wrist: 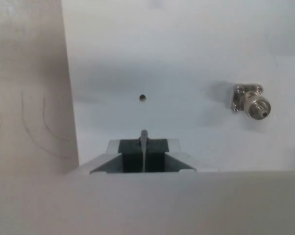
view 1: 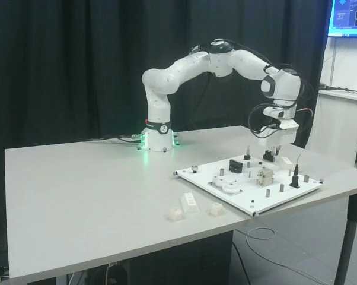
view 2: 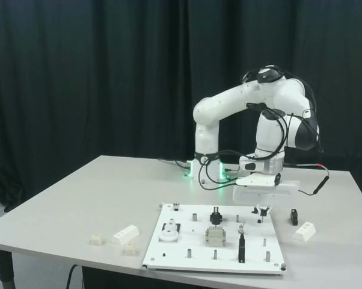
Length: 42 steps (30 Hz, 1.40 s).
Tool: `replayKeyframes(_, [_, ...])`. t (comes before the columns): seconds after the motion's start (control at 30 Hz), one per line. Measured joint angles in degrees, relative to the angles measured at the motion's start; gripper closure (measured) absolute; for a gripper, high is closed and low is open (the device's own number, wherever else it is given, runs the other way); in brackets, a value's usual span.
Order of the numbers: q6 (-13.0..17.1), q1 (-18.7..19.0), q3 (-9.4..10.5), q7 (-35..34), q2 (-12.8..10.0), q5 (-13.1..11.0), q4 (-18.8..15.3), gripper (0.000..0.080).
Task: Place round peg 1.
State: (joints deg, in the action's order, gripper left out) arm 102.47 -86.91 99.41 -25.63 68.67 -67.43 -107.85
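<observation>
Wrist view: fingers (wrist: pixel 143 157) grip unmarked round peg (wrist: pixel 144 142).

board (view 2: pixel 169 256) on table (view 2: pixel 79 198), blocks (view 2: pixel 125 233) beside it

Gripper (wrist: pixel 144 147) with black pads closed on a thin grey round peg (wrist: pixel 144 139), above the white board (wrist: pixel 186 58), small hole (wrist: pixel 142 98) just beyond the peg tip, metal threaded connector (wrist: pixel 251 102) on a square flange well aside, grey desk (wrist: pixel 25 88) beside the board edge

The flat grey bench (view 2: pixel 79 198) carried a square white assembly board (view 2: pixel 187 256) near its front edge. Three small pale blocks (view 2: pixel 125 233) lay beside the board, and another pale block (view 2: pixel 305 231) with a small black part (view 2: pixel 294 217) lay on its other side.
</observation>
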Motion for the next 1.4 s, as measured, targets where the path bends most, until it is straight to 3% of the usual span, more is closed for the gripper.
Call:
replayKeyframes(0.9, [-0.4,0.6,-0.49,0.0,-0.2,-0.2,0.0,0.0785])
replayKeyframes(1.4, [-0.4,3.1,1.03,-2.3,-0.6,-4.2,1.1,0.0785])
